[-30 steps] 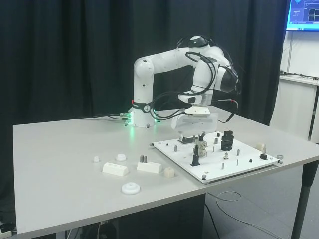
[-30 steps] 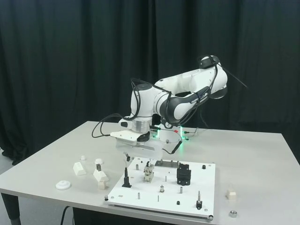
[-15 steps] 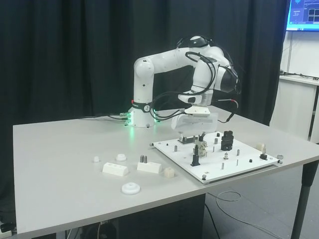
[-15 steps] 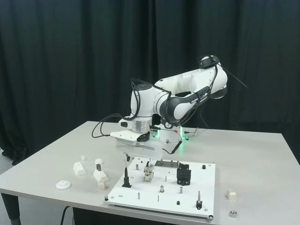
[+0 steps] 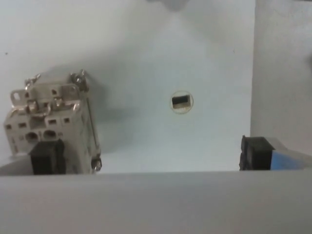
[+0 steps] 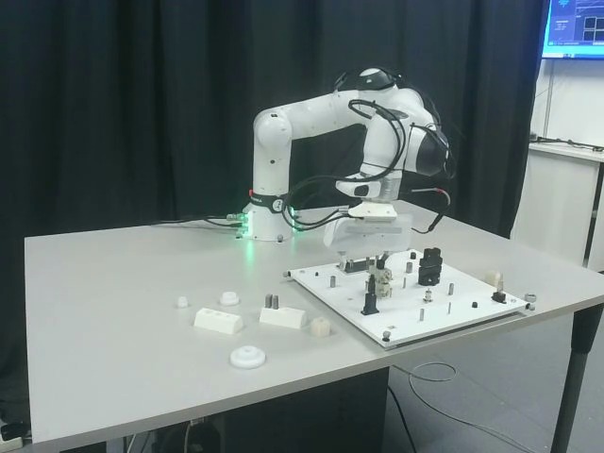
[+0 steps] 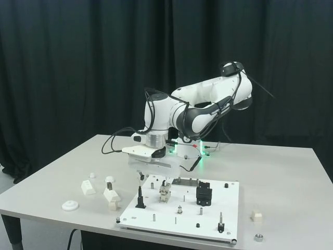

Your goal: Insert waterproof.

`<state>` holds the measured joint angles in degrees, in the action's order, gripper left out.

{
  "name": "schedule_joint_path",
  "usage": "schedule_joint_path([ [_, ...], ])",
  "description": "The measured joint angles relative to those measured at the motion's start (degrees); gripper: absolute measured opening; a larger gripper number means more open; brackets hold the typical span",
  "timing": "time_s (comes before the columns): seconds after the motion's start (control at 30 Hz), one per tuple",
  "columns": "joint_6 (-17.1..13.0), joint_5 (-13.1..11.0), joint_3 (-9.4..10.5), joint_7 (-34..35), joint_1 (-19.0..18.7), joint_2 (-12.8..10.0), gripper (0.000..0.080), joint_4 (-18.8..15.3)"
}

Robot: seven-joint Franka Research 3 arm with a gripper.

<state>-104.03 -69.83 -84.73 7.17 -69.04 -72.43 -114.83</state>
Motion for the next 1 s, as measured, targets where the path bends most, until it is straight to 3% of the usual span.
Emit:
schedule_joint_path([
  [0.5, -0.61, -0.69, 0.49, -0.36, 0.2, 0.0, 0.08, -0.13],
  [1.0, 5.15, -0.62, -1.22, 0.16, -2.37, 0.09, 0.08, 0.01],
])
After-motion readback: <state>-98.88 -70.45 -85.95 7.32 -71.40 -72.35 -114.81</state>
